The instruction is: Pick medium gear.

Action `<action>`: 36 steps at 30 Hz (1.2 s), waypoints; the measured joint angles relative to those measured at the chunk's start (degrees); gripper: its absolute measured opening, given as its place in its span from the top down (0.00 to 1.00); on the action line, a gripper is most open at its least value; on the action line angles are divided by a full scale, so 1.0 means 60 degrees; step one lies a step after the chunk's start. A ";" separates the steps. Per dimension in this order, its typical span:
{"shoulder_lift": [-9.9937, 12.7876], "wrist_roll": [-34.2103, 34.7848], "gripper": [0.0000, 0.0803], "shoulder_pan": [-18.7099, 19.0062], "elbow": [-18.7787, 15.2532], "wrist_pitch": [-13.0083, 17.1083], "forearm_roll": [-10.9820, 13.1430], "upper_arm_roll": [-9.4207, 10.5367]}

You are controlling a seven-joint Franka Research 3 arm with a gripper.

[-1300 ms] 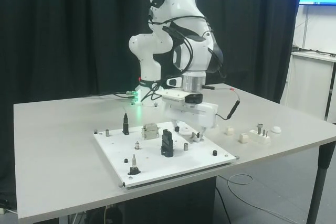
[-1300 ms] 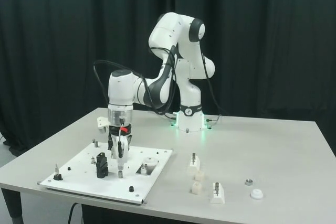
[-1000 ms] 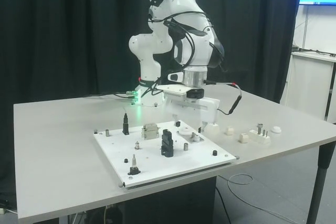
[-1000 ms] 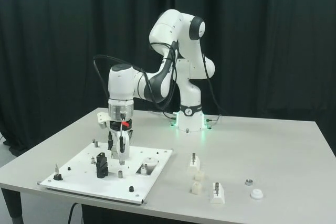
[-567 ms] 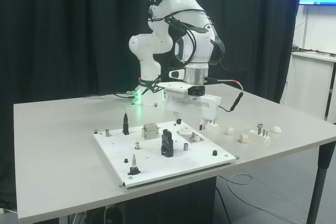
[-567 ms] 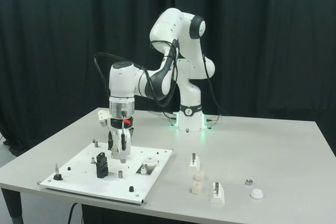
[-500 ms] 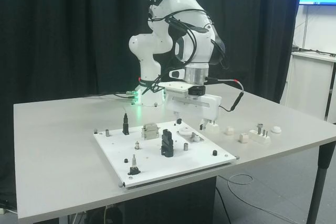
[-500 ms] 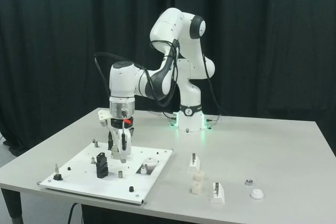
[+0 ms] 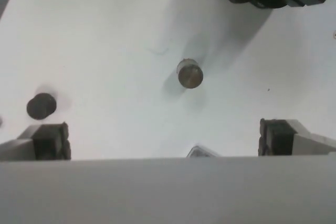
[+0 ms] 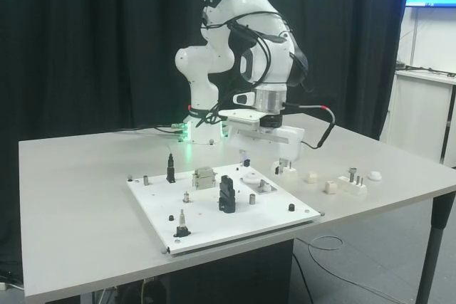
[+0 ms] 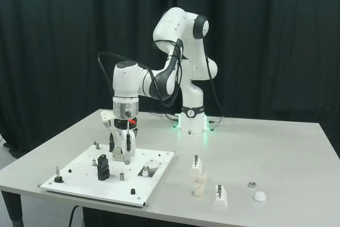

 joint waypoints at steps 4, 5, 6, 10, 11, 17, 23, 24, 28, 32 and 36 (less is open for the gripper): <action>-0.0023 0.0000 0.00 0.0004 0.0000 -0.0018 -0.0016 0.0000; -0.0028 0.0000 0.00 0.0007 0.0000 -0.0024 -0.0036 0.0000; -0.0033 0.0000 0.00 0.0010 0.0000 -0.0030 -0.0067 0.0000; -0.0055 -0.0048 0.00 0.0032 0.0000 -0.0060 -0.0229 0.0003; -0.0060 -0.0071 0.00 0.0039 0.0001 -0.0068 -0.0269 0.0004; -0.0078 -0.0119 0.00 0.0066 0.0010 -0.0097 -0.0388 0.0004; -0.0087 -0.0159 0.00 0.0067 0.0017 -0.0109 -0.0423 0.0003; -0.0088 -0.0159 0.00 0.0067 0.0018 -0.0110 -0.0424 0.0003; -0.0097 -0.0159 0.00 0.0067 0.0019 -0.0113 -0.0426 0.0003; -0.0117 -0.0158 0.00 0.0067 0.0019 -0.0135 -0.0429 0.0002; -0.0155 -0.0158 0.00 0.0066 0.0019 -0.0182 -0.0434 0.0001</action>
